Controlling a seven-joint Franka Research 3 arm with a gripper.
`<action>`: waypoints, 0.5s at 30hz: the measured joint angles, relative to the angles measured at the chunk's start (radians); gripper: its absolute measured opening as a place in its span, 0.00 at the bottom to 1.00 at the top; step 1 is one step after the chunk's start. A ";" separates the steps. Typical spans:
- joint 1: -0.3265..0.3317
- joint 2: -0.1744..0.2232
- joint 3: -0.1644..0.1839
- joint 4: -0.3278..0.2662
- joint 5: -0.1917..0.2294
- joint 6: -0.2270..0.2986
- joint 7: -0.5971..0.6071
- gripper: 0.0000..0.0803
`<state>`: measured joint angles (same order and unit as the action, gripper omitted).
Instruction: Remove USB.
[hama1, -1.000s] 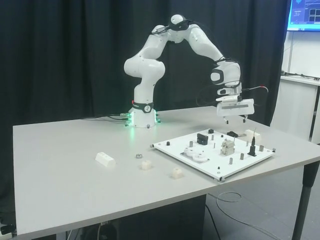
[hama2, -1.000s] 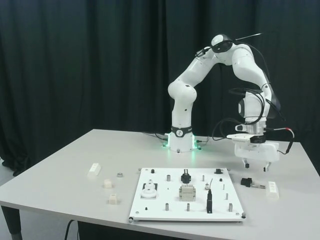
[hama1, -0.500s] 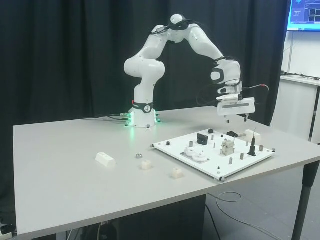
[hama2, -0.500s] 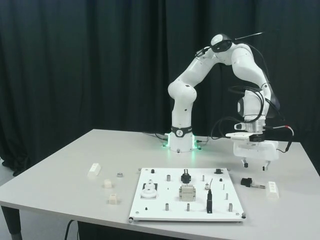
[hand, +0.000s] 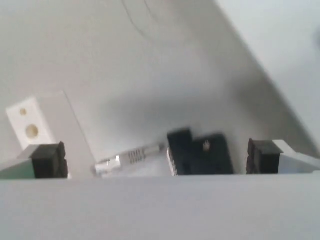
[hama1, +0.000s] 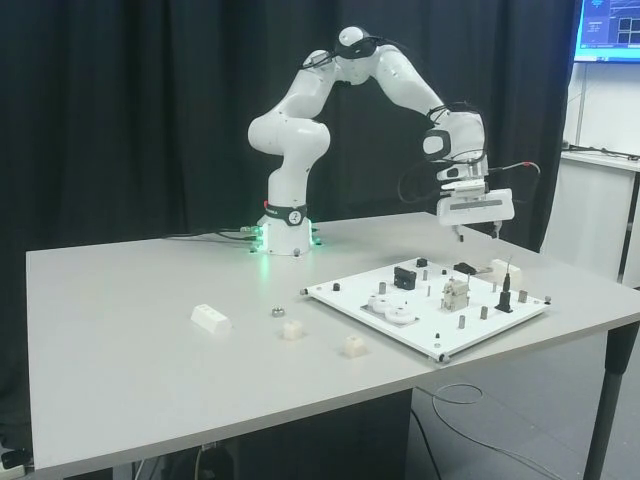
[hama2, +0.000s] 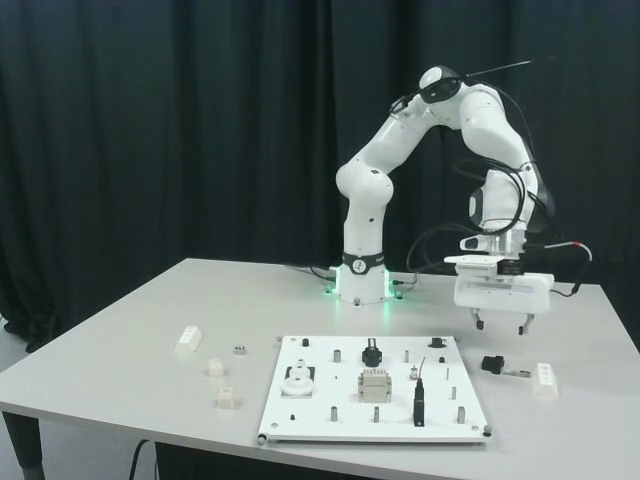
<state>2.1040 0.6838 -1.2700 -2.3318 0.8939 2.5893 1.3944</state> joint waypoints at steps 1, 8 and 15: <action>-0.001 0.000 -0.008 0.001 -0.001 0.000 -0.027 1.00; -0.021 0.001 -0.072 0.011 -0.001 -0.011 -0.226 1.00; -0.059 0.009 -0.134 0.035 0.002 -0.062 -0.368 1.00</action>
<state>2.0446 0.6932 -1.4036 -2.2969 0.8955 2.5276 1.0264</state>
